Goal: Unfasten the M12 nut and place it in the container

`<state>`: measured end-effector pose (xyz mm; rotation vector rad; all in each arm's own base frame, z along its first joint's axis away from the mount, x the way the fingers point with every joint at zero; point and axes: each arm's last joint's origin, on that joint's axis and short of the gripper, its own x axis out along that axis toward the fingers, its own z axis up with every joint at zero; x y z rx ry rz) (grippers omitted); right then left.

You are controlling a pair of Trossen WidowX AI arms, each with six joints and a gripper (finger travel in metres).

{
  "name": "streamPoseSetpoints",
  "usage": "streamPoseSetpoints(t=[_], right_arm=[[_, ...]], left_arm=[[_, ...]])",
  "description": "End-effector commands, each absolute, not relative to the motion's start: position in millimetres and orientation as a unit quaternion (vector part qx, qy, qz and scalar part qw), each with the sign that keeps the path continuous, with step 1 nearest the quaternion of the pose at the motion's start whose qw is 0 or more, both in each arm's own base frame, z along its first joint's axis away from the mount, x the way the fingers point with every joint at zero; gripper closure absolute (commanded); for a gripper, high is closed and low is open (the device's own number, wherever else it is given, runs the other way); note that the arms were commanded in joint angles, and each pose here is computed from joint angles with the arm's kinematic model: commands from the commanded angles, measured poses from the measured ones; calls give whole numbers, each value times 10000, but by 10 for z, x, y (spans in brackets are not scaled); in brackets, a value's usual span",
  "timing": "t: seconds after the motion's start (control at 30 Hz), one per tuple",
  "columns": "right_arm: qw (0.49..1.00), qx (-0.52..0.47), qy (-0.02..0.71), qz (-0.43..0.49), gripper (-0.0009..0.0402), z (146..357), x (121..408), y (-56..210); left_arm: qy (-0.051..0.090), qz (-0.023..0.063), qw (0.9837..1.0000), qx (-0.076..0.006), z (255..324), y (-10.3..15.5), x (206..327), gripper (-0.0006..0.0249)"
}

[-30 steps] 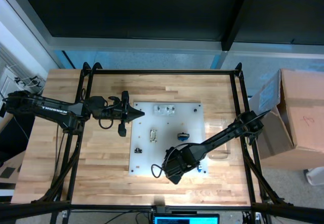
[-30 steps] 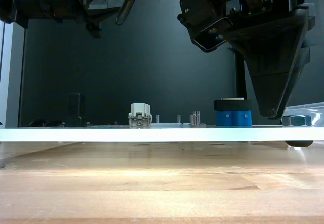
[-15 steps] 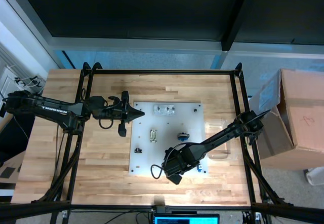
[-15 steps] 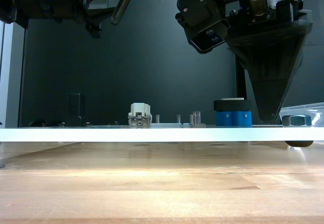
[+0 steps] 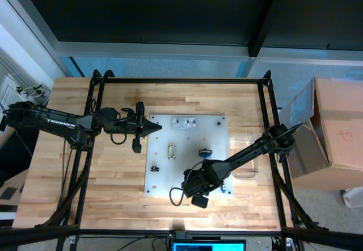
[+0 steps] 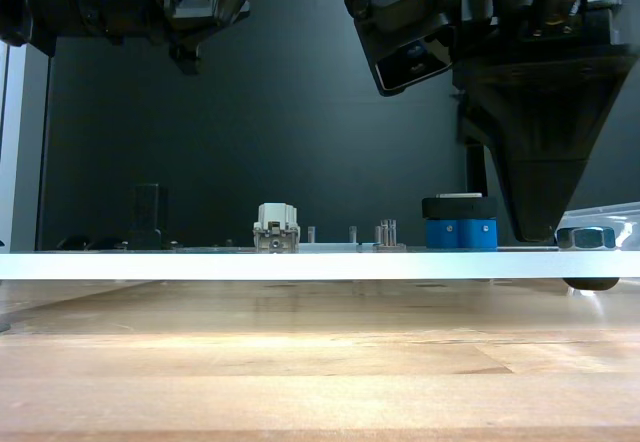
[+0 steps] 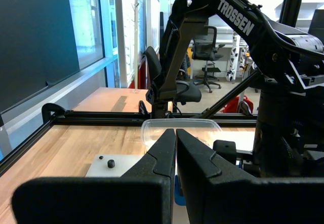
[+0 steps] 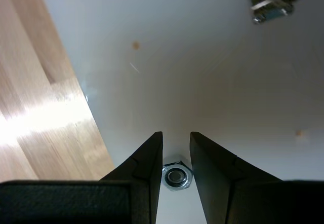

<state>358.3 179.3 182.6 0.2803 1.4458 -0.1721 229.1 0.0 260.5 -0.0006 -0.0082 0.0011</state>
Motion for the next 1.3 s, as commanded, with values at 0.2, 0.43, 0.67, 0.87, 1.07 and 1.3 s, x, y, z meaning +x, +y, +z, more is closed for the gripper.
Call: streamPoseSetpoints(t=[0.2,0.43,0.67,0.87,1.07,1.3], right_arm=[[7463,549,6632,-132,320,1830,3582,1794],[7479,-286,6604,606,320,1830,3582,1794],[7421,-973,6520,1211,320,1830,3582,1796],[7401,-1121,6494,1345,320,1830,3581,1797],[7410,-1118,6484,1345,320,1830,3584,1797],[7523,-526,6510,867,320,1865,3587,1802]], left_arm=[[-41,6,10000,-3,2605,0,2292,243],[-43,6,10000,-3,2606,1,2292,243],[-43,4,10000,-3,2606,0,2292,243],[-43,6,10000,-3,2606,1,2292,243],[-43,4,10000,-3,2606,0,2292,243],[-43,6,10000,-3,2606,0,2292,243]])
